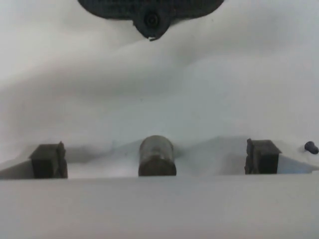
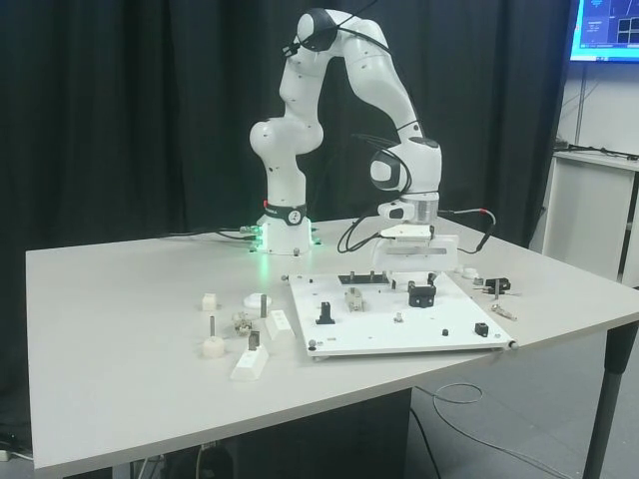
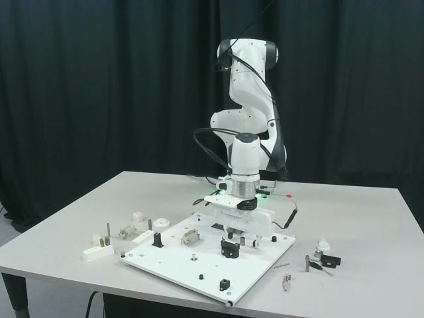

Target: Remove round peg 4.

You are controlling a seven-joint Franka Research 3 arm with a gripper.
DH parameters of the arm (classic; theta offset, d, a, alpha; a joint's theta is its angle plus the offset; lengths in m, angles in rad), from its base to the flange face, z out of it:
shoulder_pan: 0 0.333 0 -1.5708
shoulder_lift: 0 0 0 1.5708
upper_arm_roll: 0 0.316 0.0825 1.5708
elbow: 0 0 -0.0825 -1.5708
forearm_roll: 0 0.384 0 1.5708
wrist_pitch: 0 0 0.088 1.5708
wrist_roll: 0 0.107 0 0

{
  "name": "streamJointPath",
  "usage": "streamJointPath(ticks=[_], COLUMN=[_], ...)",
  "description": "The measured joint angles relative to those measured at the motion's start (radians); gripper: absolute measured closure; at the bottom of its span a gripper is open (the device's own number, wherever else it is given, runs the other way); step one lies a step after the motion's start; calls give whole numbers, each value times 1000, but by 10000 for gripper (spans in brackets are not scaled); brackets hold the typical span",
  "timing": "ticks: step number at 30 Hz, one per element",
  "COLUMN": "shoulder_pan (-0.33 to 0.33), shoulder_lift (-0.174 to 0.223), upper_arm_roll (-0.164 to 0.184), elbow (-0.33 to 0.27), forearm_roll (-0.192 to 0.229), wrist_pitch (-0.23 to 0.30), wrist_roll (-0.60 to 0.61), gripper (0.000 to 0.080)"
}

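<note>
The gripper (image 1: pixel 155 159) hangs low over the white board (image 2: pixel 419 334) on the bench (image 2: pixel 120 299), fingers (image 1: pixel 49 161) spread wide, with round peg 4 (image 1: pixel 157 156) standing upright midway between them. Closing evenly on the peg's sides, then lifting straight up without tilting, should free it cleanly.

Grey surface (image 2: pixel 120 329) with the white arm's base (image 2: pixel 284 236) bolted toward its rear, green light at the foot. A white board (image 2: pixel 399 329) lies flat near the front edge, bearing small black fixtures. Beside the board, on the side away from the screen, lie several small white blocks (image 2: pixel 262 344) and a short white disc with an upright pin (image 2: pixel 211 342). On the opposite side rest small black and white parts (image 3: pixel 323 255).
</note>
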State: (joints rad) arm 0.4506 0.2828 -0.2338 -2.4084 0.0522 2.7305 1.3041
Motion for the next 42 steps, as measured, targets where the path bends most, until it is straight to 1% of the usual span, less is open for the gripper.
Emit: streamJointPath(ticks=[12, 24, 25, 29, 30, 35, 36, 42], shoulder_pan=[-2, -11, -12, -13, -13, -16, -18, -26], shoulder_lift=[14, 19, 19, 19, 19, 18, 18, 18], upper_arm_roll=[2, 12, 13, 16, 16, 16, 17, 24], elbow=[0, 0, 0, 0, 0, 0, 0, 1], forearm_roll=[0, 1, 2, 7, 9, 16, 16, 17], wrist_pitch=[27, 29, 29, 28, 28, 21, 19, 18], wrist_roll=[11, 21, 21, 21, 21, 21, 21, 21], gripper=[3, 3, 280, 280, 440, 440, 620, 620])
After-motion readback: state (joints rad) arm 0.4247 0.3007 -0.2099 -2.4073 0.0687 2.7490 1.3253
